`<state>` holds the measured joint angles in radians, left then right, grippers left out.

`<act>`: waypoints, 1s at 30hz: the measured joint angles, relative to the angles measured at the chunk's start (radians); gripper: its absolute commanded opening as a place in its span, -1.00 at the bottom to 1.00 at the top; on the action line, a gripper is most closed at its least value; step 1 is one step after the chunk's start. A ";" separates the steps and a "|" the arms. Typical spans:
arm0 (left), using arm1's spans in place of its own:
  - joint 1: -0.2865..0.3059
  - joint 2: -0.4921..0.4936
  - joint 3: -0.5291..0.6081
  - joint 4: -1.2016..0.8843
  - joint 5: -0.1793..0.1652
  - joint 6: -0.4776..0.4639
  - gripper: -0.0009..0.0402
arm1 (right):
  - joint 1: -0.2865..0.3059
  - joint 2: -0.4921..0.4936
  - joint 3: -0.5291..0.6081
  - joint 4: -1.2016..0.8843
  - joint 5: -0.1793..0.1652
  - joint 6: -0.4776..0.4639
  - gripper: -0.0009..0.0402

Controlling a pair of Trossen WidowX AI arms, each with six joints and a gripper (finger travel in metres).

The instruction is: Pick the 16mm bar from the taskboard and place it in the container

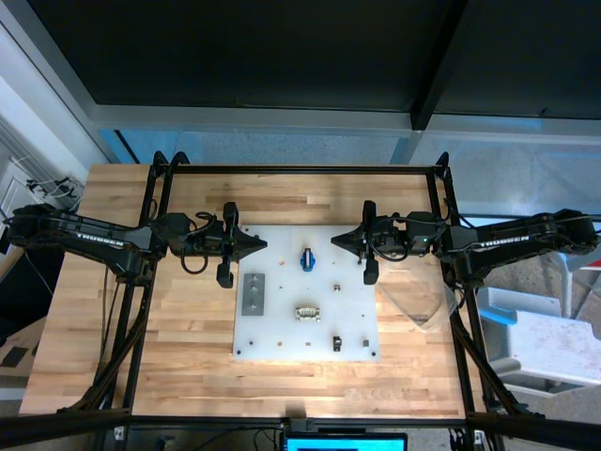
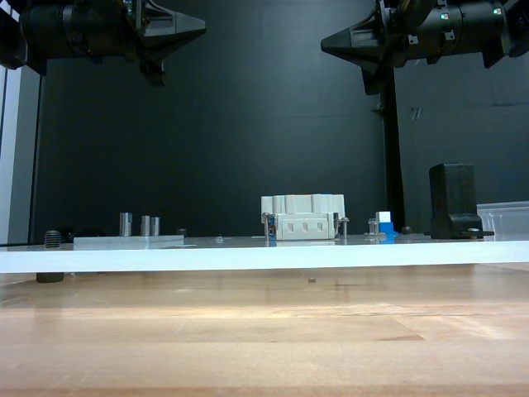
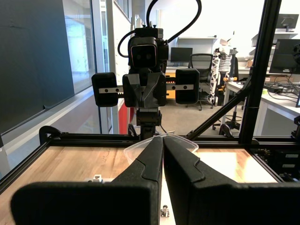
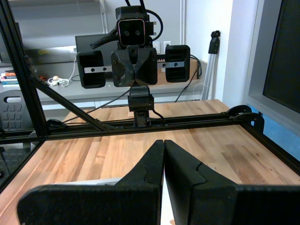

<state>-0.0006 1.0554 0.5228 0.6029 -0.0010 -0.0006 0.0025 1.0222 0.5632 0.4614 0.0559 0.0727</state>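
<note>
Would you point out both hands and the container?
left hand (image 1: 261, 242): high view, shut fingertips, over taskboard (image 1: 282, 329), far left.
right hand (image 1: 336, 238): high view, shut fingertips, over taskboard.
container (image 1: 413, 299): high view, clear floor.

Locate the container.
High view: container sits on the table right of the white board; left tool and right tool hover shut above the board's far edge.

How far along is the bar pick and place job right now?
Done: nothing; the container shows nothing inside. In hand: nothing; the left gripper and right gripper hover shut, high over the far edge of the taskboard. Remaining: everything; metal bars stand in the grey block, none picked.
</note>
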 measured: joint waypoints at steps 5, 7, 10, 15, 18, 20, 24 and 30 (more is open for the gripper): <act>0.000 0.000 0.000 0.000 0.000 0.000 -0.96 | 0.000 0.000 0.000 0.000 0.000 0.000 -0.96; 0.000 0.000 0.000 0.000 0.000 0.000 -0.96 | 0.000 0.000 0.000 0.000 0.000 0.000 -0.96; 0.000 0.000 0.000 0.000 0.000 0.000 -0.96 | 0.000 0.000 0.000 0.000 0.000 0.000 -0.96; 0.000 0.000 0.000 0.000 0.000 0.000 -0.96 | 0.001 0.000 0.000 0.000 -0.007 0.000 -0.96; 0.000 0.000 0.000 0.000 0.000 0.000 -0.96 | 0.004 0.000 0.017 -0.040 -0.007 0.000 -0.96; 0.000 0.000 0.000 0.000 0.000 0.000 -0.96 | 0.010 0.000 0.049 -0.121 -0.007 0.000 -0.96; 0.000 0.000 0.000 0.000 0.000 0.000 -0.96 | 0.026 0.000 0.129 -0.329 -0.006 0.000 -0.96; 0.000 0.000 0.000 0.000 0.000 0.000 -0.96 | 0.050 0.000 0.229 -0.587 -0.004 0.012 -0.96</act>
<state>-0.0002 1.0554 0.5228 0.6029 -0.0006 -0.0002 0.0525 1.0222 0.7925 -0.1257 0.0521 0.0849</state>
